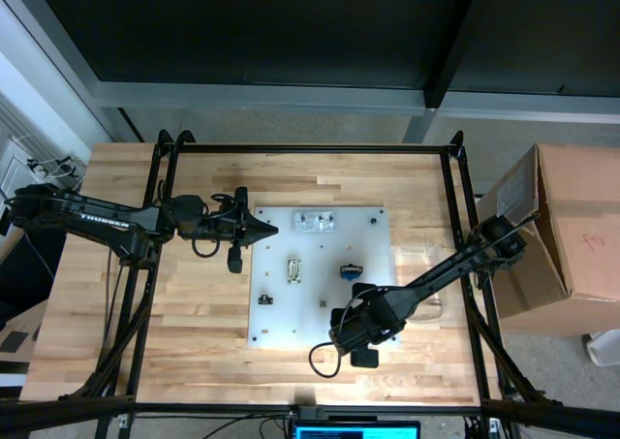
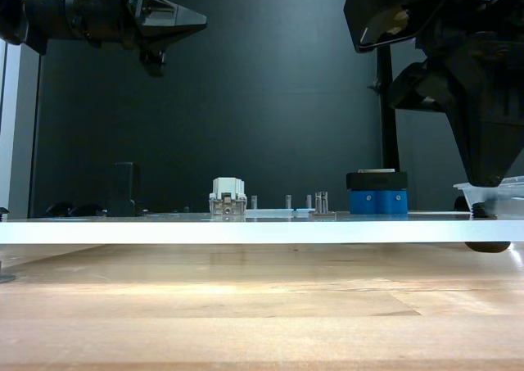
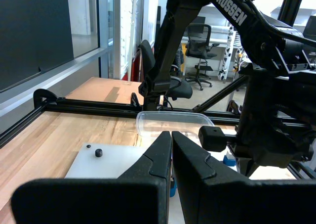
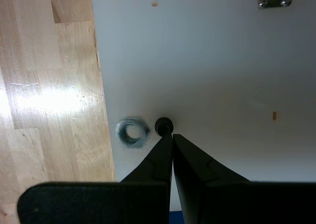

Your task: Pick the M12 nut and place it on its threads and fasten

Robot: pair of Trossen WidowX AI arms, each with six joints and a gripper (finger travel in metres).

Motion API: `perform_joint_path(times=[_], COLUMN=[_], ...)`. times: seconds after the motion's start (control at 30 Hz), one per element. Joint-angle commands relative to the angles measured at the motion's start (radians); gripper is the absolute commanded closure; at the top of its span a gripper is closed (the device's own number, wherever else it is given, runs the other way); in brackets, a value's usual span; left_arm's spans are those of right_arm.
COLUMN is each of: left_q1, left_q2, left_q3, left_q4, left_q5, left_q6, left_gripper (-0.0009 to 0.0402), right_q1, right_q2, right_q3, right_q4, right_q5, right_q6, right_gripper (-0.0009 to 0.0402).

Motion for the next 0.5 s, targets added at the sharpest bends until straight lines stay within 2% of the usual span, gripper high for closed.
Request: perform_joint_path(times=[0.03, 0.43, 0.5], left_q1=[0.000, 0.000, 0.000], left_q2=[0.000, 0.000, 0.000], left_q3=[0.000, 0.000, 0.000], left_q4=[0.000, 0.000, 0.000], left_q5=[0.001, 0.000, 0.000], left_q6=[0.000, 0.000, 0.000], left_gripper=[0.0393, 0.0393, 0.0393], right_q1=[0.000, 0.001, 0.003], right_q2=[0.003, 0.002, 0.002], right_q3=[0.001, 0.001, 0.001], right_q4=[-0.028, -0.037, -0.036], right_q5=[0.003, -0.001, -0.017], right_q6=[0.000, 0.003, 0.003], right_gripper=[0.0394, 0.0393, 0.0393])
